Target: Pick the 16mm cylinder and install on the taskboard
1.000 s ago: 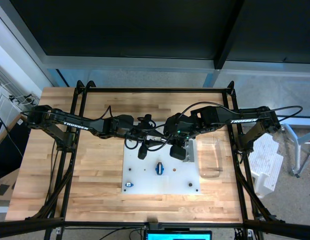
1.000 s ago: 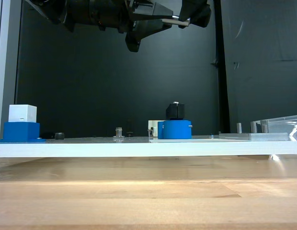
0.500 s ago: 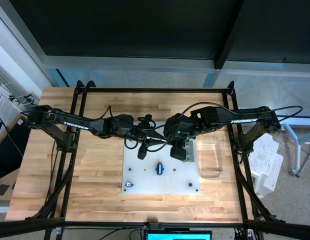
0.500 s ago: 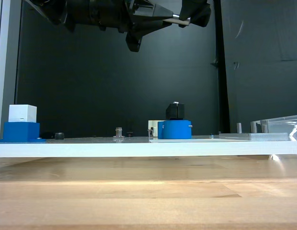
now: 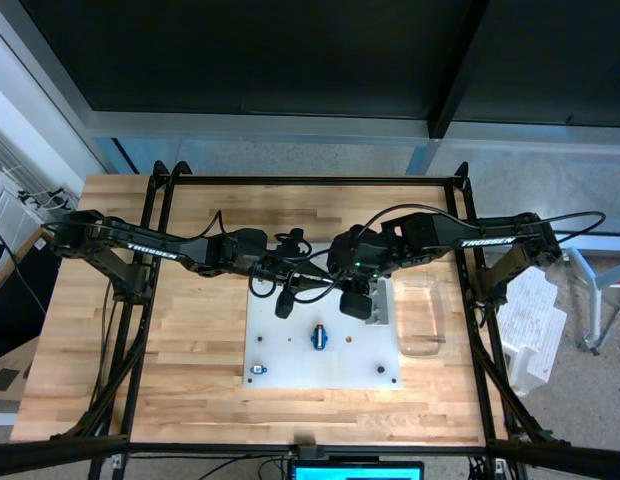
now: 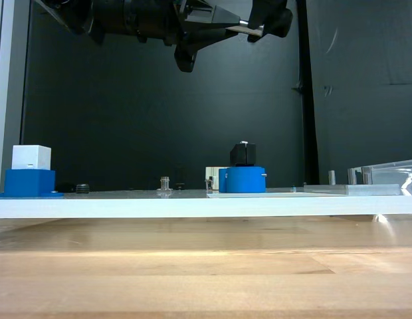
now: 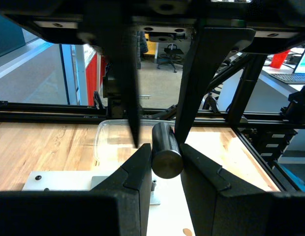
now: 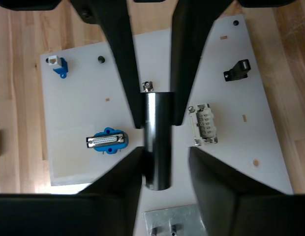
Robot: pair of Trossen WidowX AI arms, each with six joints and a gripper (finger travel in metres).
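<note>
I have the left gripper (image 7: 166, 153) clamped on the 16mm cylinder (image 7: 166, 147). Its two fingers (image 7: 137, 172) press against opposite sides of the dark metal bar at one end, with no gap on either side. The cylinder lies level between those fingers and juts out past their tips towards the other arm.

The right gripper (image 8: 165, 157) faces the left one tip to tip, and its fingers (image 8: 211, 196) straddle the free end of the same cylinder. On my right wrist feed, one of these fingers sits against the bar and the other stands off it with a visible gap. So I read this gripper as partly open and not the one carrying the load.

Both pairs of fingers hang high in the air, well above the taskboard (image 5: 290, 372), which lies flat on the desk (image 5: 190, 340). Straight below the fingers on the white plate are a blue connector (image 8: 106, 141) to one side of the cylinder and a beige connector (image 8: 204, 124) to the other. A grey metal block (image 8: 172, 223) sits under the right gripper's end of the bar. A clear plastic tray (image 5: 420, 320) rests on the desk just beside the board, beyond the right fingers.
</note>
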